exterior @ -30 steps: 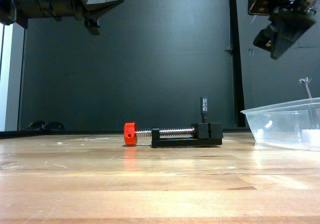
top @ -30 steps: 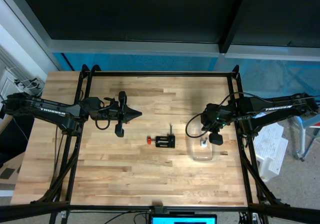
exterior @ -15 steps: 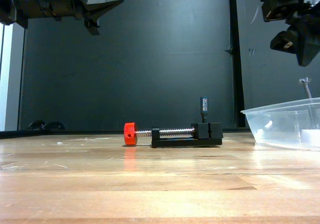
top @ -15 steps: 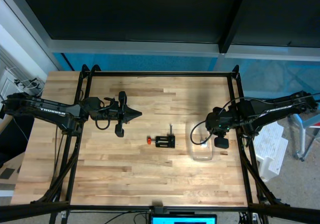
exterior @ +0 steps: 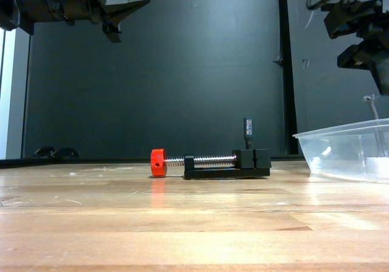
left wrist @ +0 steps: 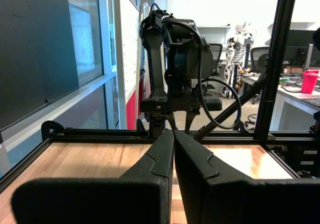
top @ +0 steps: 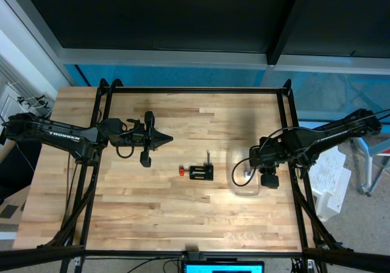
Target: Pick the usb-c connector and install on the hub
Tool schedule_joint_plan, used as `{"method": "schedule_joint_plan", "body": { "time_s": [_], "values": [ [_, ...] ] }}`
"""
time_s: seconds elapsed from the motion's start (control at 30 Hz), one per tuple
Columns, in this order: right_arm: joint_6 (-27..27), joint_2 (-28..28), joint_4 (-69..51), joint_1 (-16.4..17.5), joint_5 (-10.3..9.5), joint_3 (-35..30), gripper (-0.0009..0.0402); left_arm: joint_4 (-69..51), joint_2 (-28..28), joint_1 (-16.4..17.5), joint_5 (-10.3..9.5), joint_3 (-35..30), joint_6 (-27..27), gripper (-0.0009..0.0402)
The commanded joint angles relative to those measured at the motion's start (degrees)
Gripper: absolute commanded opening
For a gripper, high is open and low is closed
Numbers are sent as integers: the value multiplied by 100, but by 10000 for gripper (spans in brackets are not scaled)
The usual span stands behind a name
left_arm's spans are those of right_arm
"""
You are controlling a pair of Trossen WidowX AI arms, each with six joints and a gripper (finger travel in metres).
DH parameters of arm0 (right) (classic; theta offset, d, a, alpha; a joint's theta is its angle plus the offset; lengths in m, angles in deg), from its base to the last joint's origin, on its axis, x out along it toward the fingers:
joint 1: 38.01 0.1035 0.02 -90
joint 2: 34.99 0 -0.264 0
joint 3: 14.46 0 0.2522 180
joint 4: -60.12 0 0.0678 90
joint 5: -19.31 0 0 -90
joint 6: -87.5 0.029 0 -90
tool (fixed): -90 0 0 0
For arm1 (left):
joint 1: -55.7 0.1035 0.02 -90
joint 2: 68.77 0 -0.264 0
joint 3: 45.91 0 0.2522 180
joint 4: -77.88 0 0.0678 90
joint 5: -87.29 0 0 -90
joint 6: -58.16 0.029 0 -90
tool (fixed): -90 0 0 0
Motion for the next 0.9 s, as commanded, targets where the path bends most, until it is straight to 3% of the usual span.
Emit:
{"method": "schedule_joint_plan", "body": {
  "time_s": [0.03,0.27,0.5,0.9],
  "values": [
    [118,85,83,7,68,2,127,0,2,0,2,-2,0,0],
    [155,323,208,15,157,2,160,0,2,2,2,-2,0,0],
    [138,662,428,98,297,15,161,0,0,0,2,-2,0,0],
    [164,1001,846,208,304,164,163,0,2,0,2,-2,0,0]
  ]
}}
